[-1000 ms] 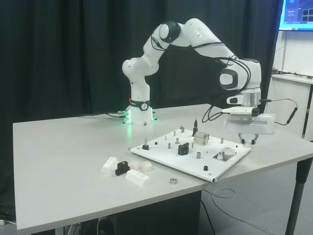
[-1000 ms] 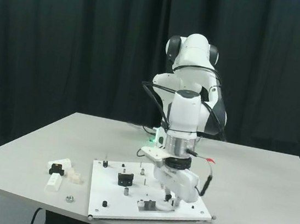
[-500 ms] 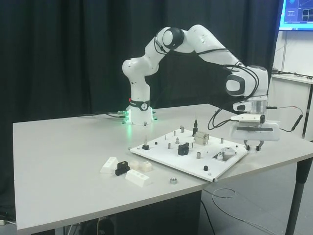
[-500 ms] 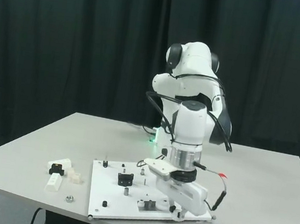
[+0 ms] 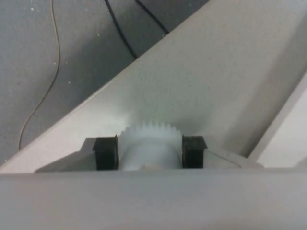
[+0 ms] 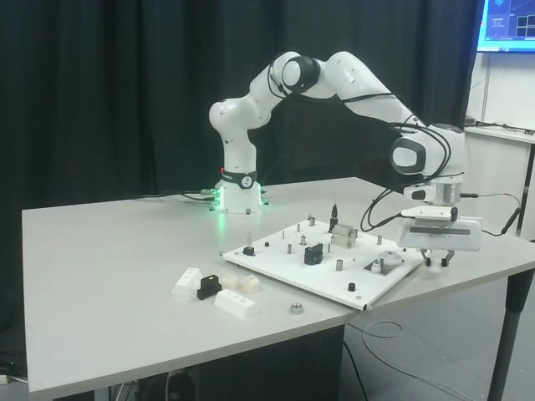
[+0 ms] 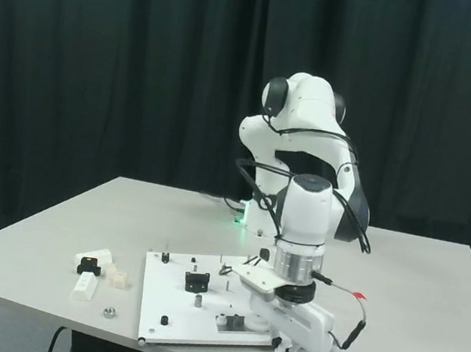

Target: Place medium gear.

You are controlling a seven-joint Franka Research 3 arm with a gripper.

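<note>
The white robot arm (image 6: 334, 75) reaches out from its green-lit base over the far corner of the grey tabletop (image 6: 109, 259), its claw (image 5: 149, 152) clenched on a white toothed gear (image 5: 148, 139). In the wrist view the two black fingertips (image 5: 106, 152) press the gear's hub from opposite sides w/ the teeth showing beyond them, a hold that prob. keeps the wheel flat and its bore pointing down, ready to slip over a peg. In that view the claw hangs over bare tabletop close to its edge, w/ the floor and cables beyond, and just beside the corner of the white board (image 6: 276, 266) rather than above it. From both room cameras it sits low, near the surface. The board carries the upright pegs and small black and grey fixtures where a gear would go, so the part seems not yet placed; which peg is meant for it can't be told from here. Well apart, on the other side of the board, lie a few loose white blocks (image 6: 235, 302), a black piece (image 6: 208, 286) and a small nut (image 6: 296, 308), apparently spare parts kept clear of the arm's path.
</note>
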